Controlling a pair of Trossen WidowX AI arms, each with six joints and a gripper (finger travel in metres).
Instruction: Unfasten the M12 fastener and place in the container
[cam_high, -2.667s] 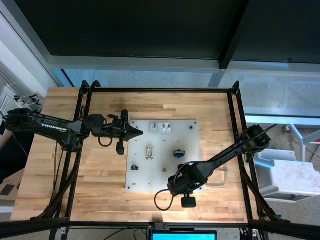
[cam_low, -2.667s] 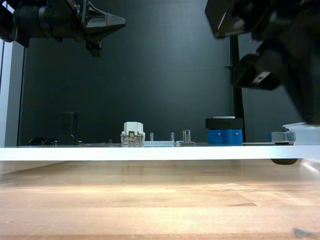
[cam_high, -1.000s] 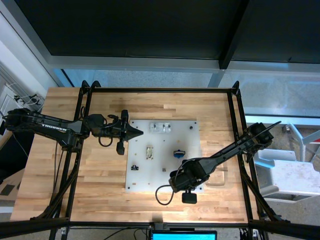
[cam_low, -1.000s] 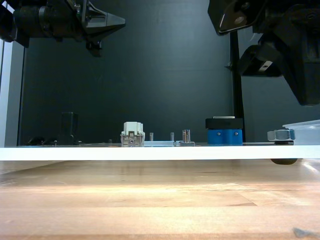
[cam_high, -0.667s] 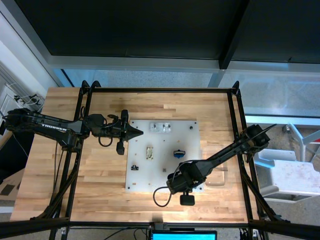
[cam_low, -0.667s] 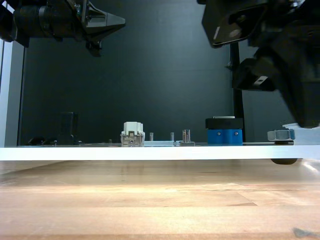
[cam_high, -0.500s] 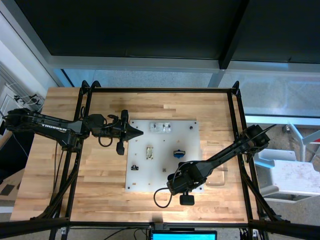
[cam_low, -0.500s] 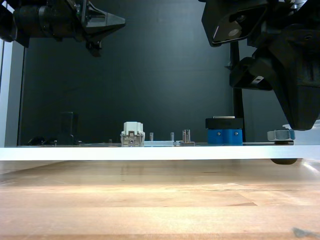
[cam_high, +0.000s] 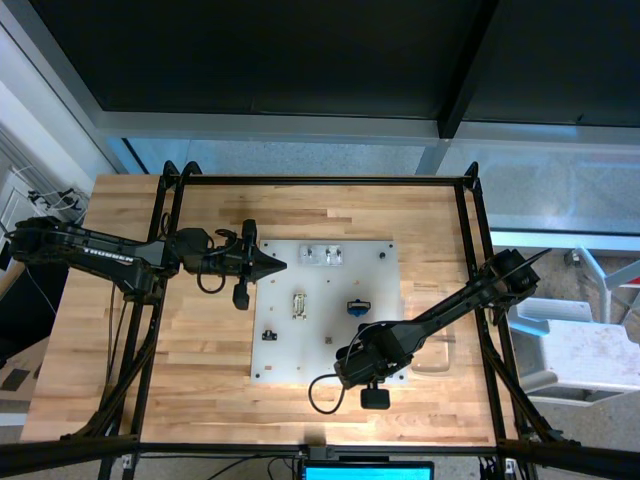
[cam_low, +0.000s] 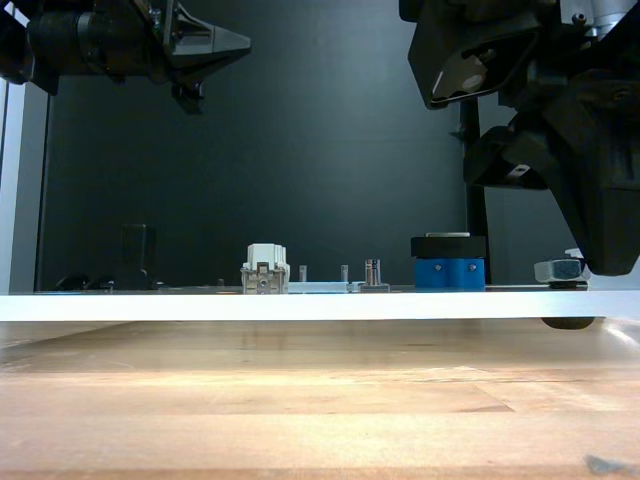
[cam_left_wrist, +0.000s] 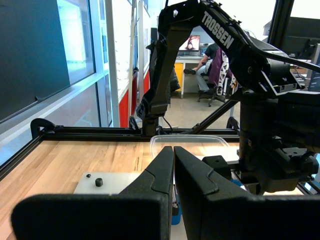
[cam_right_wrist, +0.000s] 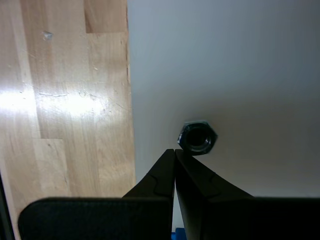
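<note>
nut (cam_right_wrist: 197, 137) on stud (cam_low: 563, 286), outside container (cam_left_wrist: 190, 136) | right pincer (cam_right_wrist: 175, 150) above | left pincer (cam_left_wrist: 173, 148) aloft

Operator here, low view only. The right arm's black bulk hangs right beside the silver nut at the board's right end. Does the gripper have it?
Observer: No. The right wrist view shows the right gripper shut on nothing, its tips just beside the nut.
Operator: Is the nut in the container, then?
Observer: No. It sits on the white board; the high view shows the container off the board's right edge.
Operator: And the left arm?
Observer: The left gripper is shut, held by the board's far left edge.
</note>
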